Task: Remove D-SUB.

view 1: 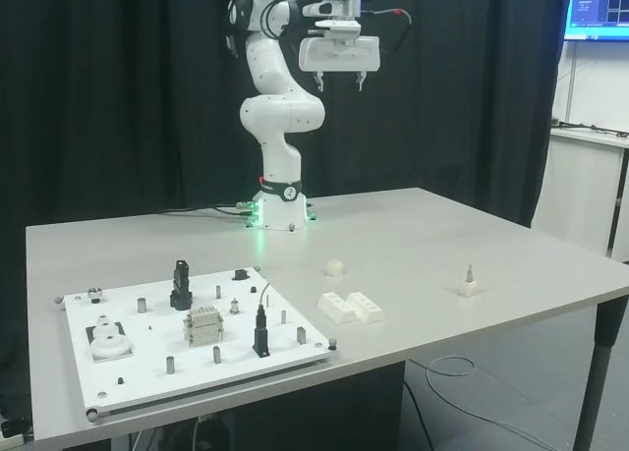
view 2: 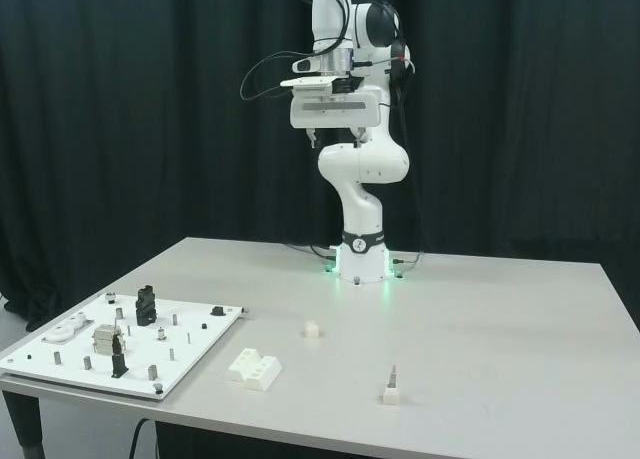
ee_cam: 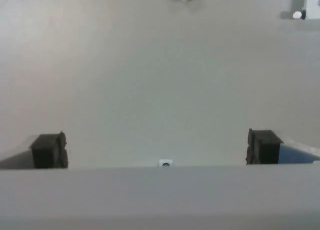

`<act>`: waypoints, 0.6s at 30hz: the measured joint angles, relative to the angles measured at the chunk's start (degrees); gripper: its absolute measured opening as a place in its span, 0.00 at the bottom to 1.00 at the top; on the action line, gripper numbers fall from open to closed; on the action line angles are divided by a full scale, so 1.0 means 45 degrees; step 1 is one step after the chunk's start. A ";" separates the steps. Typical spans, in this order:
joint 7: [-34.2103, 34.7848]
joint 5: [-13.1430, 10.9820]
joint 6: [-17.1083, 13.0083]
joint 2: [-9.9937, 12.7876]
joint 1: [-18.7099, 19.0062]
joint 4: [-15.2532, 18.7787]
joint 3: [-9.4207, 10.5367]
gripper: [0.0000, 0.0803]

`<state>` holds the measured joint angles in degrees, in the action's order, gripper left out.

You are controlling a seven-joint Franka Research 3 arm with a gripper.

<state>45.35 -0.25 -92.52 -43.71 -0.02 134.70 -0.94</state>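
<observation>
Board's D-SUB (view 1: pixel 203 326) — indistinct, tiny

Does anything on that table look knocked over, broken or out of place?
Nothing stands out. The white board lies flat near the table corner, its parts standing upright. Three small white pieces sit loose on the table beside it, none tipped over. The gripper hangs open, high above, holding nothing.

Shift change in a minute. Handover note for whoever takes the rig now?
Hand: open, empty, raised high above the arm's base, far from the board.
Board: white, on the table's near corner, plugs and pegs in place on it. I cannot tell from here which one is the D-SUB.
Loose on the table: two white blocks, a small white piece, a small post.
Done: nothing visible.
Left: reach the board, grip the D-SUB, pull it out.
</observation>
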 joint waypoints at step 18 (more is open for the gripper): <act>0.0087 0.0010 -0.0656 0.0547 -0.0120 -0.0026 -0.0139 1.00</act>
<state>45.74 -0.20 -95.48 -41.24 -0.55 134.58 -1.56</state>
